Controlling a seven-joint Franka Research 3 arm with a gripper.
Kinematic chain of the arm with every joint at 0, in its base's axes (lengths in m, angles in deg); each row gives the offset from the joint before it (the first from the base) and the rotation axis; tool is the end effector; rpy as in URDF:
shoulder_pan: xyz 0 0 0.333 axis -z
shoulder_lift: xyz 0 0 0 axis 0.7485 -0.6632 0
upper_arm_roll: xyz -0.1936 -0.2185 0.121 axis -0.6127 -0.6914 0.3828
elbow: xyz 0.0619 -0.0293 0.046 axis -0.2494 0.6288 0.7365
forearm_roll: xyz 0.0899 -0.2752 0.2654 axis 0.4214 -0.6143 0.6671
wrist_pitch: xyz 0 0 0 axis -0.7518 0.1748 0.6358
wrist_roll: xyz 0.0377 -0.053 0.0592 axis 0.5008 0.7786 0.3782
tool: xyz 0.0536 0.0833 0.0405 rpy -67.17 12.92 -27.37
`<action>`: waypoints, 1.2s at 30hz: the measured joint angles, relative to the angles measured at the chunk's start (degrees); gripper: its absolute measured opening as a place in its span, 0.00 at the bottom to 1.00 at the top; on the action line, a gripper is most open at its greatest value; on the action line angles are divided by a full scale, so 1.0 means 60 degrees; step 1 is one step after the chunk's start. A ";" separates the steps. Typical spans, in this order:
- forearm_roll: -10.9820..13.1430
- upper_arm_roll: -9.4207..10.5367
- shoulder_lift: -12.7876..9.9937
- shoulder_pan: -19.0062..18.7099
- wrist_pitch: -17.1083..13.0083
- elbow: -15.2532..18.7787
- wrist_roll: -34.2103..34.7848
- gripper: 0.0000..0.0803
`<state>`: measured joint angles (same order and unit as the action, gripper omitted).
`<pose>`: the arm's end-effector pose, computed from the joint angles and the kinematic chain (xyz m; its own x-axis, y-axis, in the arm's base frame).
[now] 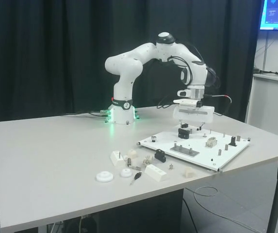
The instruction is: Remove square peg 2.
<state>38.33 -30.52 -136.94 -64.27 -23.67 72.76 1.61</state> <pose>0.4165 0.2063 0.2186 0.1088 -0.9924 0.0583 -0.9932 -0.1110 -0.0359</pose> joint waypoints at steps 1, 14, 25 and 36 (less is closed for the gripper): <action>0.0021 0.0008 0.0005 0.0002 0.0006 0.0007 0.0000 1.00; 0.0407 0.0288 0.0082 0.0018 0.0104 0.0018 0.0000 1.00; 0.0448 0.0398 0.0081 0.0014 0.0075 0.0017 0.0000 1.00; 0.0448 0.0415 0.0081 0.0022 -0.0007 0.0021 0.0000 0.65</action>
<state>41.01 -28.03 -136.45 -64.14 -23.72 72.88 1.61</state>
